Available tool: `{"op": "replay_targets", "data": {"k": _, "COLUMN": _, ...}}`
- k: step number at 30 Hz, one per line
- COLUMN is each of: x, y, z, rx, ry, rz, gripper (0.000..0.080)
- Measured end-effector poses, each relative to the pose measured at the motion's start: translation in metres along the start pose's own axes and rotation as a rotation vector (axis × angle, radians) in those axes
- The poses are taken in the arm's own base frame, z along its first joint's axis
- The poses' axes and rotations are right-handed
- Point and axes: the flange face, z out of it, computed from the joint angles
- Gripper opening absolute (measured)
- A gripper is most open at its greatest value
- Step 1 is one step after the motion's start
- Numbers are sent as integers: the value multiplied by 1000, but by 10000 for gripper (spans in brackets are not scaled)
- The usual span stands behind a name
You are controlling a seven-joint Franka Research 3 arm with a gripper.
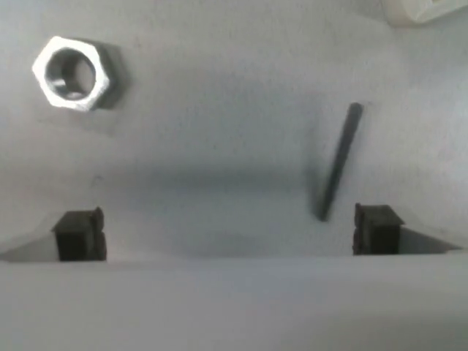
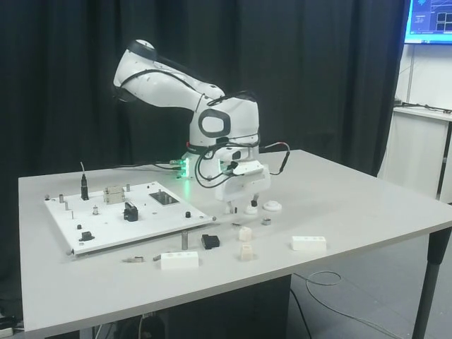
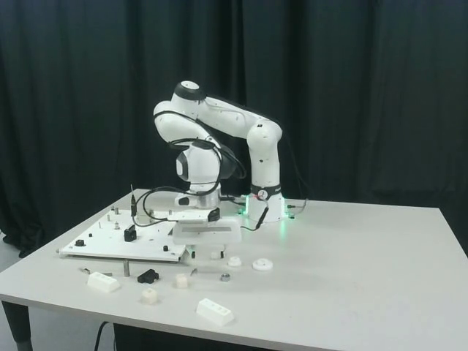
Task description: Remove round peg 1.
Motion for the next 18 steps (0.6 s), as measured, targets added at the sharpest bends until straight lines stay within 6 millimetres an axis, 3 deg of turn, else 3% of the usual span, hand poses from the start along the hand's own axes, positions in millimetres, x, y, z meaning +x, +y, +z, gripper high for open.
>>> {"op": "replay_targets", "data": {"k": 6, "x": -1, "y": -7, "z": -8, "rx": -4, "ry": 9, "rz": 3, "gripper": 711}}
{"op": "replay_targets", "data": {"k": 7, "x": -2, "y": -8, "z": -9, "rx": -5, "ry": 10, "rz": 3, "gripper": 778}}
{"op": "replay_targets", "data": {"k": 9, "x": -3, "y": -9, "z": -12, "rx": -10, "ry": 12, "rz": 4, "gripper": 795}}
{"op": "replay_targets", "data": {"k": 18, "x": -5, "y": -14, "z": -21, "rx": -25, "ry": 12, "rz": 6, "gripper": 799}}
